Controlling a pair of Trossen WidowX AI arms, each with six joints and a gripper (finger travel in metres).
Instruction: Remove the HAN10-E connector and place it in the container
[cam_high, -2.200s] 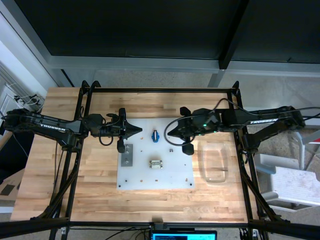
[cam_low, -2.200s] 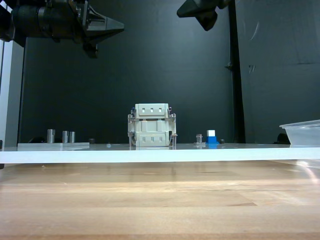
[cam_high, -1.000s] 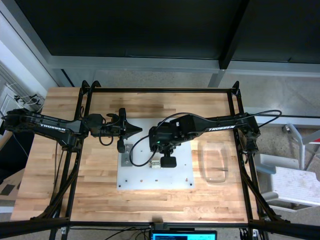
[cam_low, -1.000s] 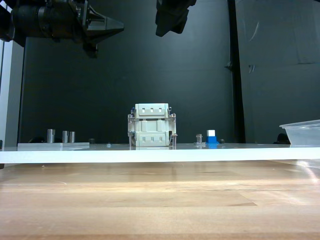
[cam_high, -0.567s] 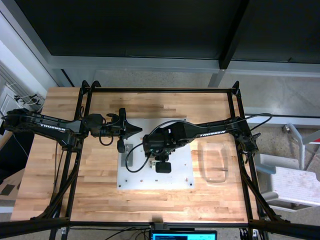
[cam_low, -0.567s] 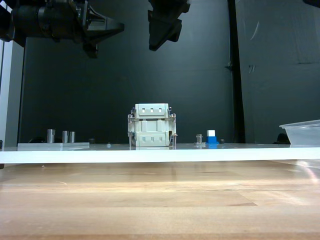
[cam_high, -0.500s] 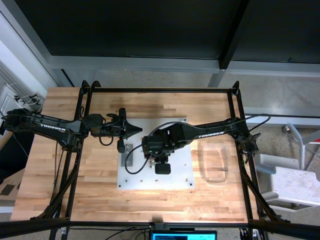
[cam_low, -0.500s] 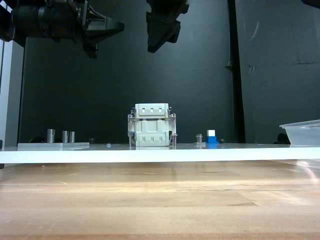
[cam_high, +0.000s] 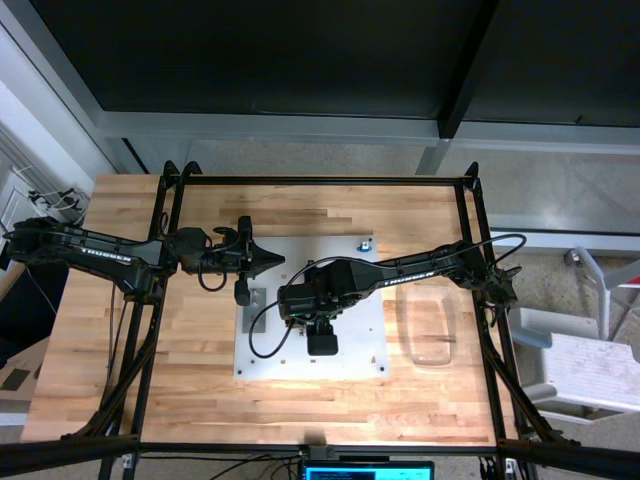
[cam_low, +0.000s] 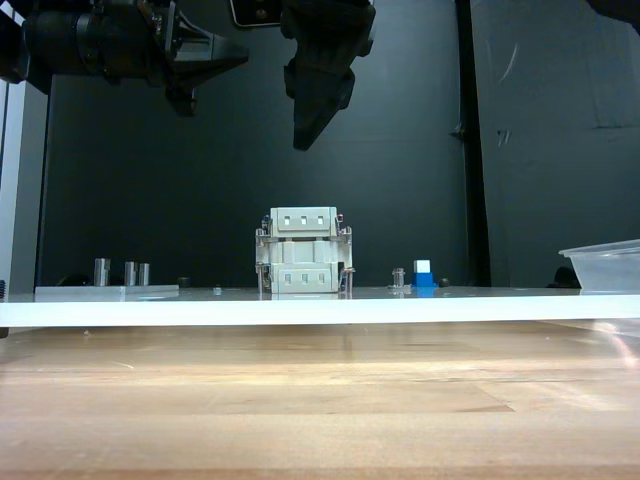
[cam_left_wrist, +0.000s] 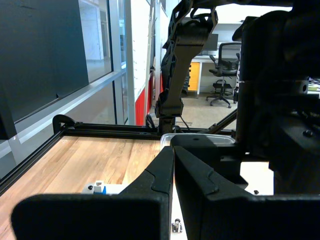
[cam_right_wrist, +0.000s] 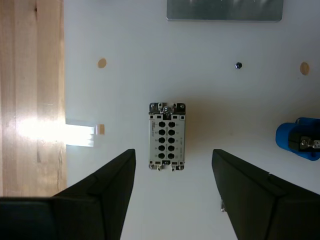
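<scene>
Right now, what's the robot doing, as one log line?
right gripper: open, above HAN10-E connector, not touching | HAN10-E connector: on white board | left gripper: shut, raised at left | container: right of board

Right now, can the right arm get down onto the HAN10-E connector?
Probably yes: the right gripper hangs open directly above the HAN10-E connector, nothing between them; the left gripper sits shut, aside.
</scene>
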